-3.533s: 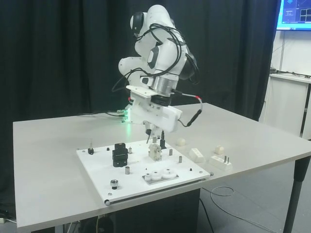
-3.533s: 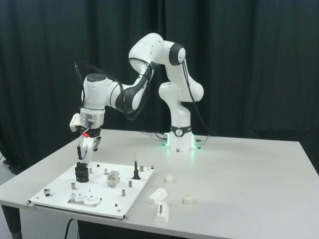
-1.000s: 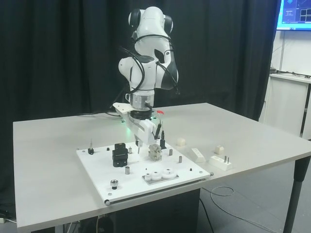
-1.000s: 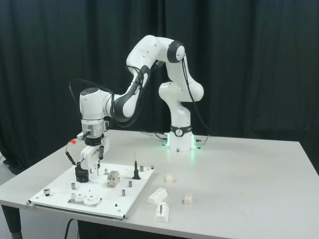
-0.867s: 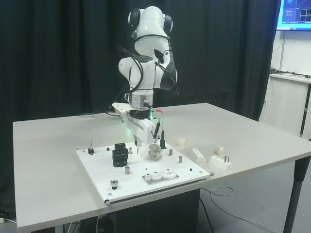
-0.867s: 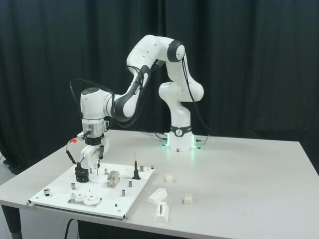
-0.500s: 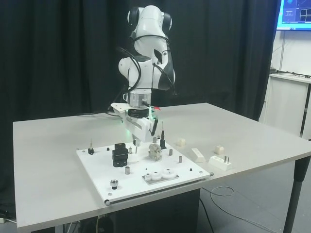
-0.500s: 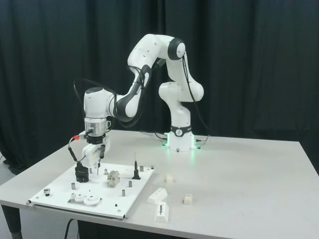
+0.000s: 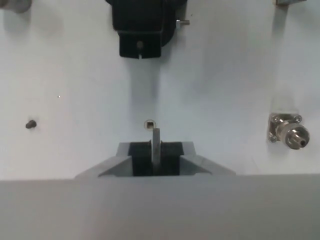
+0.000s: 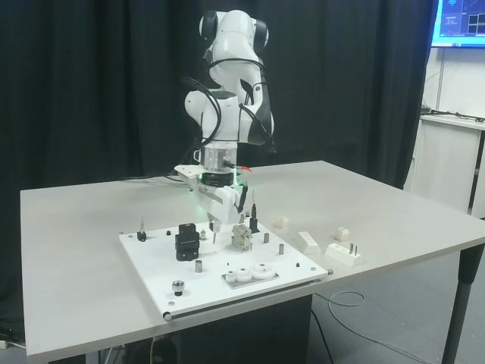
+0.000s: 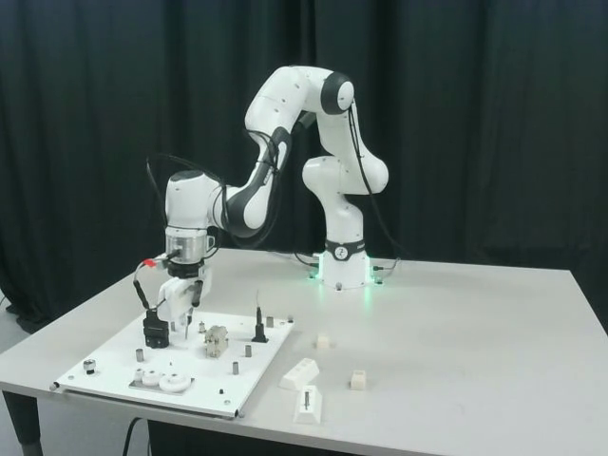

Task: Insert square peg 1.

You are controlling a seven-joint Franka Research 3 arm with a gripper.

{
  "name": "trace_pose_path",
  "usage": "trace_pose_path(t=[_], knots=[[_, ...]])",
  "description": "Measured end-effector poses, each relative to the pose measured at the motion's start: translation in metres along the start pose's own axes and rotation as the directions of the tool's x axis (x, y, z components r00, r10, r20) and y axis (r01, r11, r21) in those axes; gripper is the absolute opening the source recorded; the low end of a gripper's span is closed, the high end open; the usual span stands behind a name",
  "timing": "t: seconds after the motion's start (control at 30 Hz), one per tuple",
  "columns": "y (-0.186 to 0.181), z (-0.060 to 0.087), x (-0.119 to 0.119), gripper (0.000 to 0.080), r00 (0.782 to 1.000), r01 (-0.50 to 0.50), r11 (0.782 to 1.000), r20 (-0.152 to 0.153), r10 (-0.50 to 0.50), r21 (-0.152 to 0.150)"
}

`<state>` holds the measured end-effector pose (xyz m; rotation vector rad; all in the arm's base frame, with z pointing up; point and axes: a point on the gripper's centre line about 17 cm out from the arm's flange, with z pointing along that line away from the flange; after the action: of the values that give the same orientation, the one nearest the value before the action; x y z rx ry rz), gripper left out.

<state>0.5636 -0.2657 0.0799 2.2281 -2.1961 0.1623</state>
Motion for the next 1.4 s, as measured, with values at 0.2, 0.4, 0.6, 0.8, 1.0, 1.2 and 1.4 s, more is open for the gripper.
trace_pose_path(t=[0.2, 0.4, 0.6, 0.8, 1.0, 1.2, 1.4], knots=[[-0.001, 0.003, 0.001, 0.0032, 1.0, -0.008, 1.0, -0.001, 0.008, 0.006], [-0.001, 0.006, 0.001, 0.0032, 1.0, -0.009, 1.0, -0.004, 0.009, 0.007], [-0.001, 0.007, 0.001, 0.0032, 1.0, -0.009, 1.0, -0.004, 0.009, 0.007], [-0.002, 0.007, 0.001, 0.0032, 1.0, -0.008, 1.0, -0.004, 0.008, 0.006], [-0.003, 0.009, 0.0, 0.0032, 1.0, -0.007, 1.0, -0.003, 0.007, 0.006], [-0.005, 0.011, -0.001, 0.0032, 1.0, -0.01, 1.0, -0.001, 0.01, 0.006], [-0.006, 0.013, -0.001, 0.0032, 1.0, -0.013, 1.0, -0.001, 0.013, 0.006]])
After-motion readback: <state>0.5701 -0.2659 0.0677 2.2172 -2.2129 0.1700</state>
